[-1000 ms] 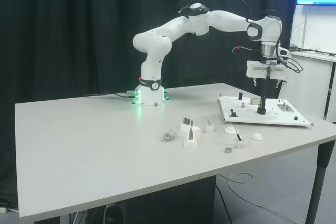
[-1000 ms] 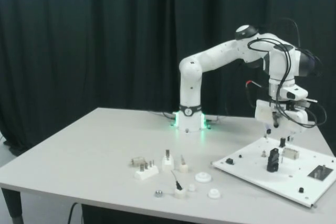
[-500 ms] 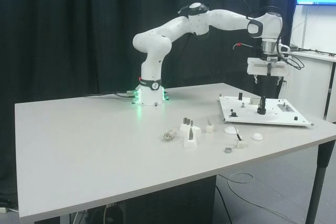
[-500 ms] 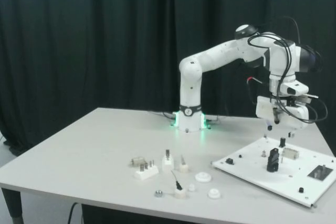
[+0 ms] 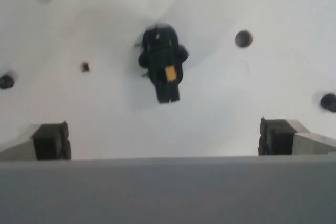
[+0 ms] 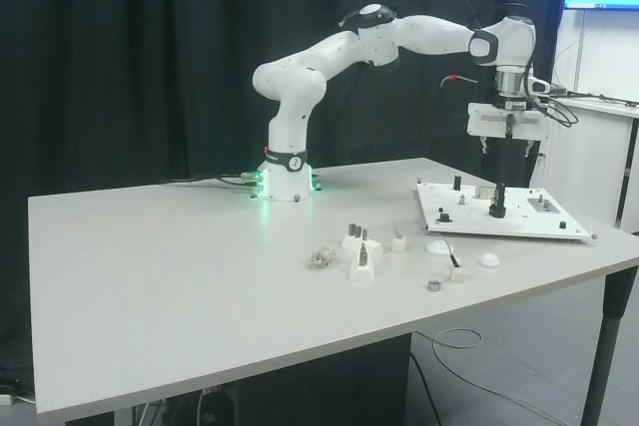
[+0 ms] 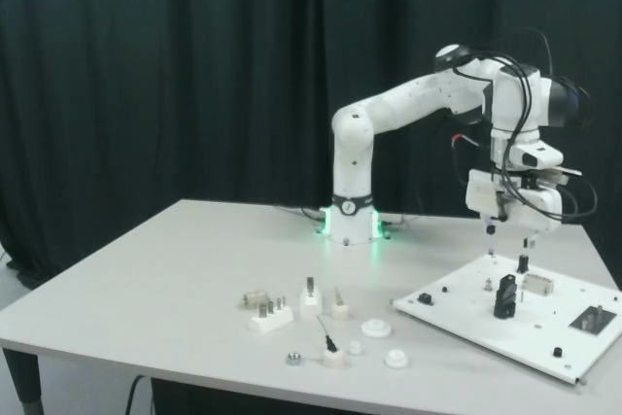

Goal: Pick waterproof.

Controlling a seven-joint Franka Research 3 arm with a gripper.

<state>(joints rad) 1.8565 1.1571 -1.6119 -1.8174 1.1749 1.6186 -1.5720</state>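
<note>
On the white board, the black connector stands upright, untouched.
Above it hangs the gripper, fingers wide and empty; descending off-centre, one finger could likely strike its top and tip it instead of straddling.

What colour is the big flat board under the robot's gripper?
White board, seen best in the wrist view.

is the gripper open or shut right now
Open. In the wrist view the two fingertips stand far apart, and the gripper holds nothing above the white board.
</note>
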